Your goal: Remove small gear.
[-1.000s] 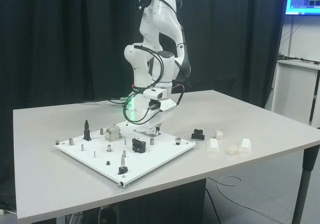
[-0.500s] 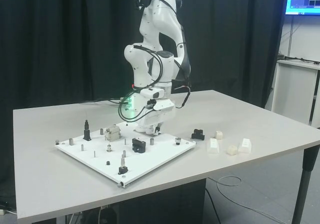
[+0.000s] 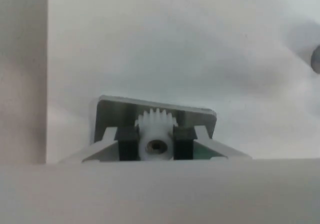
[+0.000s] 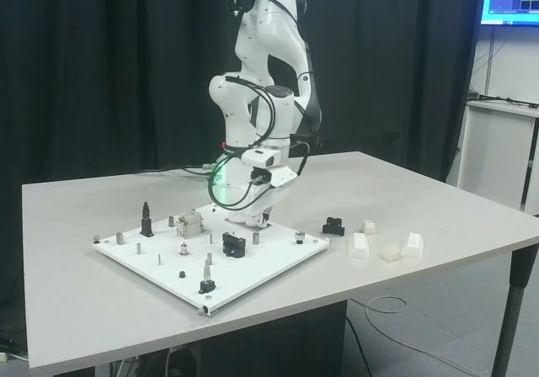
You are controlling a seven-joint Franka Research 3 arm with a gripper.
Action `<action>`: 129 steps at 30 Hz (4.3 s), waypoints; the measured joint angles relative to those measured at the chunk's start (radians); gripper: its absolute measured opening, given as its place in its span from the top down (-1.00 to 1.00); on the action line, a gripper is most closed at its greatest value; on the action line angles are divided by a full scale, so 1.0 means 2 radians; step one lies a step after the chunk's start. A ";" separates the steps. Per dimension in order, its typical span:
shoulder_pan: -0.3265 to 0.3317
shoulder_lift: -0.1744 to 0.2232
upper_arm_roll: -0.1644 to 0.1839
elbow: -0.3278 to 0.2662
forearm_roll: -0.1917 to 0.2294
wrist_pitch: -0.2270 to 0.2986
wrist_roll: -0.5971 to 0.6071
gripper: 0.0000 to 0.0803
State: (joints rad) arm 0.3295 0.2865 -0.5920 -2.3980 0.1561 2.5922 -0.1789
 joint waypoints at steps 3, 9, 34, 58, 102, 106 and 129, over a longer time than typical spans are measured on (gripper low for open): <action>0.000 0.000 0.000 0.000 0.000 0.000 -0.005 0.66; 0.000 0.000 0.000 0.001 0.002 -0.003 0.031 0.66; -0.001 0.003 0.002 0.009 -0.007 -0.016 -0.004 0.66; -0.004 0.004 0.003 0.014 -0.007 -0.025 0.018 0.66; -0.007 0.004 0.006 0.021 -0.015 -0.039 0.050 0.66; -0.007 0.005 0.006 0.021 -0.015 -0.038 0.024 0.66; -0.008 0.003 0.006 0.022 -0.015 -0.042 0.040 0.66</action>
State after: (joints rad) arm 0.3139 0.2924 -0.5797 -2.3539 0.1256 2.5084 -0.0983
